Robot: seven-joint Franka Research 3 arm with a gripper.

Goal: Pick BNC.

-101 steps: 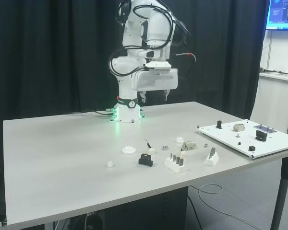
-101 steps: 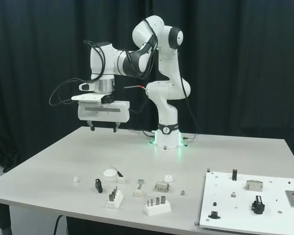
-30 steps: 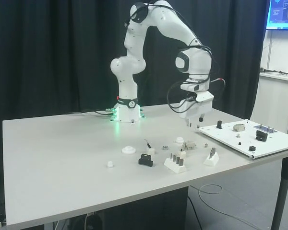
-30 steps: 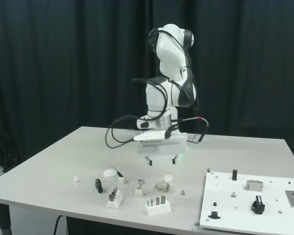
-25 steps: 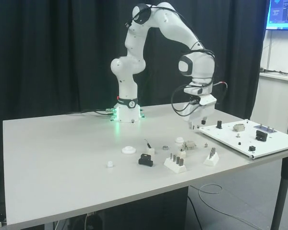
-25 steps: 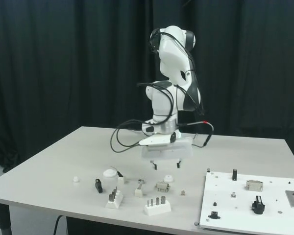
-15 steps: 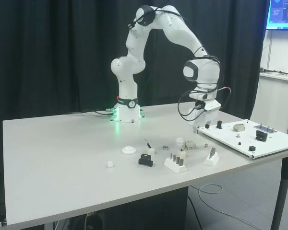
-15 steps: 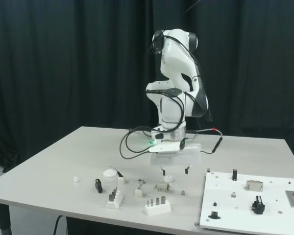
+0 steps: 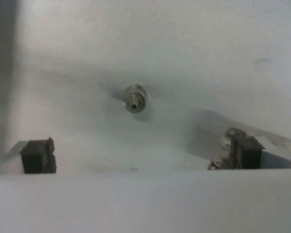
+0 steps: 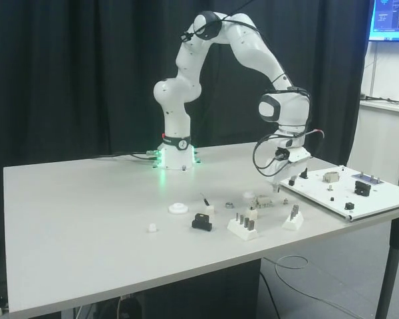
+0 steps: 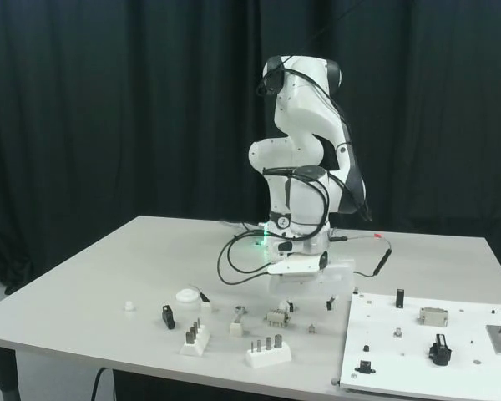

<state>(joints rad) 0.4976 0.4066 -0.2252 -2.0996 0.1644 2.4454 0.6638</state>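
The white arm (image 10: 253,53) bends down low over the grey table (image 10: 86,199). Its claw (image 11: 309,306) hangs just above the table top, next to the edge of the white board (image 11: 426,355). The two black fingers (image 9: 38,156) are wide apart and hold nothing. The BNC (image 9: 135,98) is a small round metal bit. It sits on the table, right under the claw, in the gap between the two fingers. The claw does not touch it. From the second room view the BNC (image 11: 311,328) looks like a tiny peg, close to the board's near corner. Other small parts lie on the table near it. There is a white block with pegs (image 11: 268,352), a smaller block (image 11: 194,338), a white ring (image 11: 186,295) and a little black part (image 11: 167,317). More small parts sit on the board. The arm's base (image 10: 175,156) glows green. A black curtain (image 10: 66,66) hangs behind the table.
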